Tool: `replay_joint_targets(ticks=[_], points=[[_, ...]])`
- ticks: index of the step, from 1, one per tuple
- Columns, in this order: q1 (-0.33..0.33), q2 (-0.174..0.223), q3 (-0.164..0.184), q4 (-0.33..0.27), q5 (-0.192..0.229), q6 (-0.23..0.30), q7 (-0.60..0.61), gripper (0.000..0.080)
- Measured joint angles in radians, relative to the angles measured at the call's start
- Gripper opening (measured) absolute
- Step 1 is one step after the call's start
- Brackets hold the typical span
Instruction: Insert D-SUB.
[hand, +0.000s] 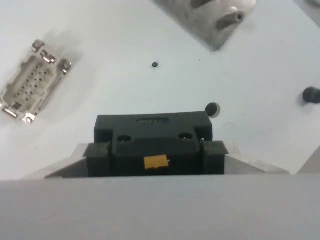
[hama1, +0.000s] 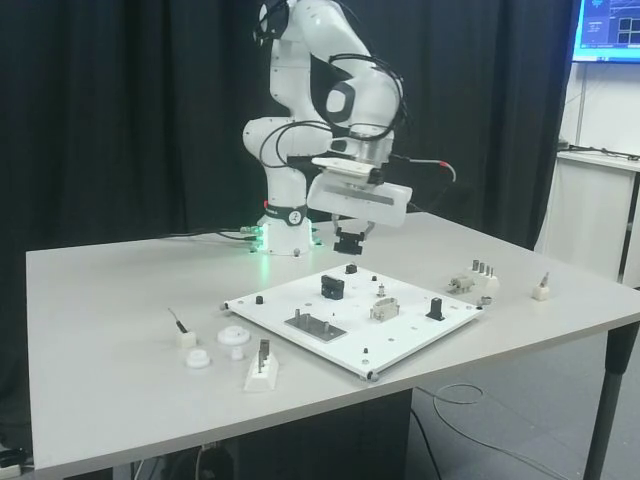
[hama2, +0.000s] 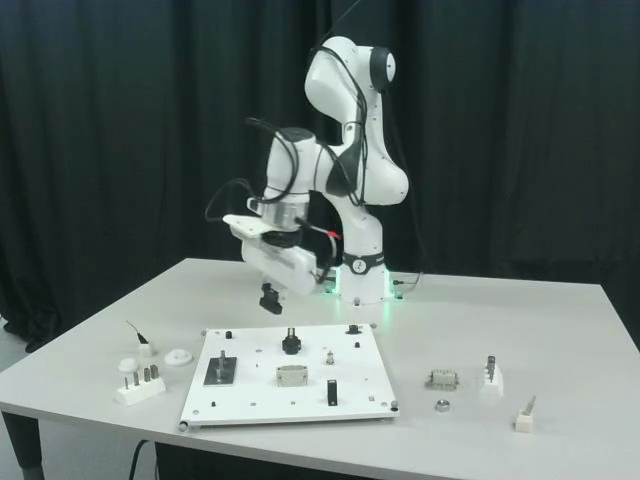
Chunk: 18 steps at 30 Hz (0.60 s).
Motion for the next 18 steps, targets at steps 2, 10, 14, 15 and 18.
replay_joint_targets(ticks=[2,10,14,15,18], points=[[0.0,0.0,-0.014,0.002,0.036,-0.001,0.006,0.038],[-0.005,0.0,-0.059,0.005,0.164,-0.02,0.056,0.038],[-0.006,0.0,-0.078,0.006,0.19,-0.033,0.116,0.038],[-0.006,0.0,-0.082,0.006,0.195,-0.035,0.126,0.038],[-0.006,0.0,-0.092,0.007,0.208,-0.045,0.145,0.038]])
